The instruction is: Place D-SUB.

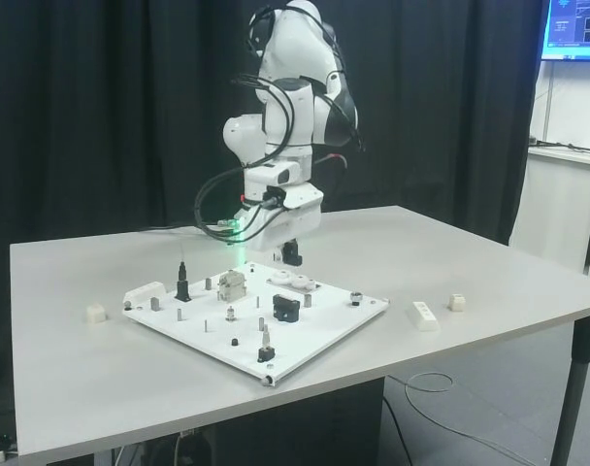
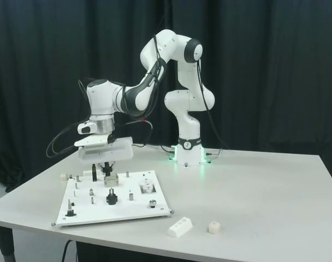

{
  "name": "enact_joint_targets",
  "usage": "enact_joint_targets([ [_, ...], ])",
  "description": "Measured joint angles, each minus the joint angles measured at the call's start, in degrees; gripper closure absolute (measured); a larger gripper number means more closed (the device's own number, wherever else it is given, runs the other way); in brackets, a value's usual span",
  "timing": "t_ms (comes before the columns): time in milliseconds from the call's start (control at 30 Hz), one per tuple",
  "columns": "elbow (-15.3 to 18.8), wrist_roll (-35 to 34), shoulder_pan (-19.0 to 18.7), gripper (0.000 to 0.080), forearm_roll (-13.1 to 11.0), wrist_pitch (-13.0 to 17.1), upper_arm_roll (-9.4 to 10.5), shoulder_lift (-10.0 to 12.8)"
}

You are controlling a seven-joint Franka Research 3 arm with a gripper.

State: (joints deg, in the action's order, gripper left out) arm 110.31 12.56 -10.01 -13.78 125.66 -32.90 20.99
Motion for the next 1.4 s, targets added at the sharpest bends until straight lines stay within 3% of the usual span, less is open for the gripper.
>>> enact_joint_targets([
  [767,-0.7,-3.0,-0.3,0.0648,0.8,-2.3,0.44,-0.9],
  [1067,-0.5,-6.3,-2.0,0.0648,-0.8,-4.8,2.62,-0.9],
  [1400,1.4,-12.4,-6.8,0.0648,-2.7,-5.1,5.15,-1.1],
])
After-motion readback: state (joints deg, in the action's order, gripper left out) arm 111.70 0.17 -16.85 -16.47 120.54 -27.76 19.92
